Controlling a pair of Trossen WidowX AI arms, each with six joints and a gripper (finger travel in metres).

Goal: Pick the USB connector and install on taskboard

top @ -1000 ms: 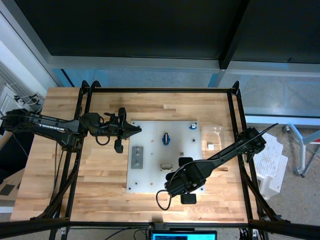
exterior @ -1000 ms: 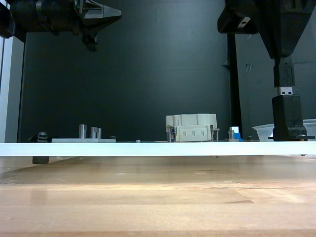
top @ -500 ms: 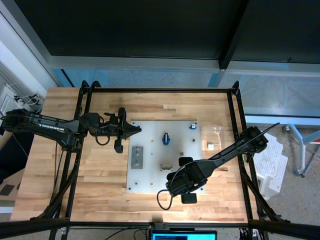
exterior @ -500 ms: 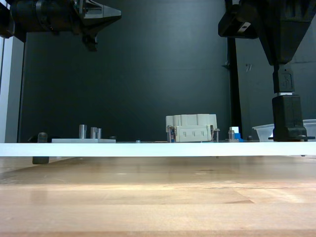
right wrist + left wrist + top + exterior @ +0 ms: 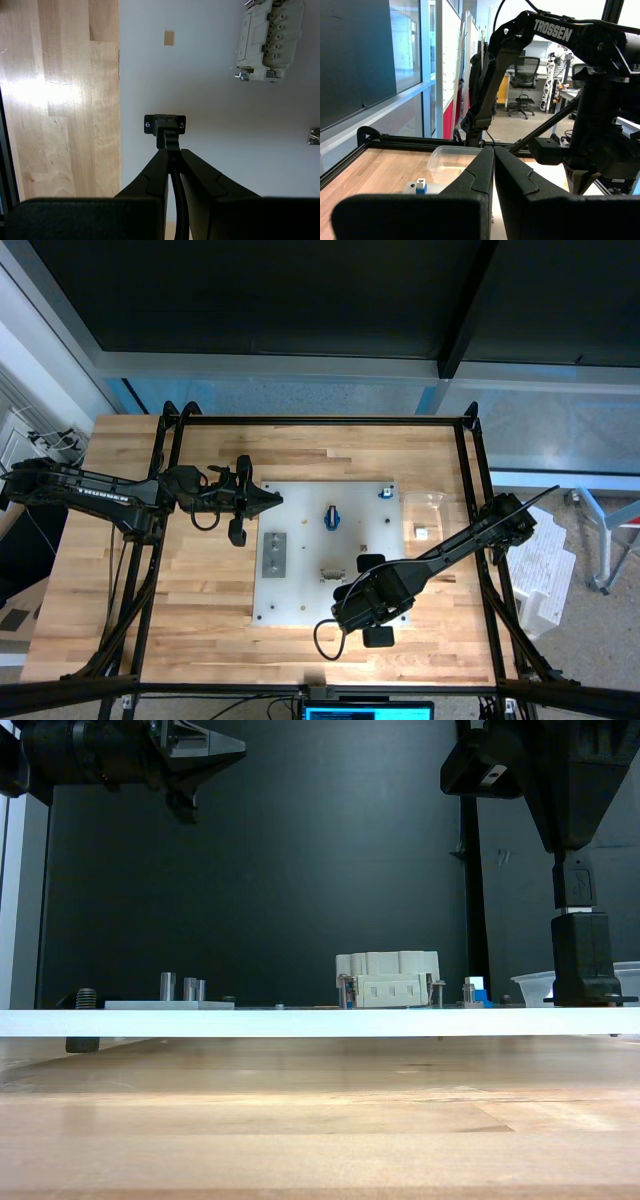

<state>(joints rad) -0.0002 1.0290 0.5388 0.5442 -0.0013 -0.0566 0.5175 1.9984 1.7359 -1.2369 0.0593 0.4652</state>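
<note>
My right gripper [image 5: 171, 156] is shut on the USB connector [image 5: 169, 141], a small black plug with a cable running back between the fingers. The plug stands upright with its tip inside a black socket [image 5: 165, 123] on the white taskboard [image 5: 225, 150]. In the low view the right gripper [image 5: 572, 855] holds the USB connector [image 5: 573, 888] straight above that socket [image 5: 585, 960], only a thin metal strip showing. From above, the right gripper [image 5: 345, 615] hangs over the taskboard [image 5: 300, 590] near its front edge and hides the plug. My left gripper [image 5: 272, 499] is shut and empty, high above the board's left edge.
On the board stand a cream multi-pin connector [image 5: 333, 574], a blue knob [image 5: 332, 517] and a grey block [image 5: 274, 553]. A clear plastic tray [image 5: 425, 515] holding a small white cube lies just right of the board. A black frame surrounds the table.
The right gripper has lowered the plug into the black socket; the metal tip that showed a second ago is almost fully inside. The left arm has not moved.
</note>
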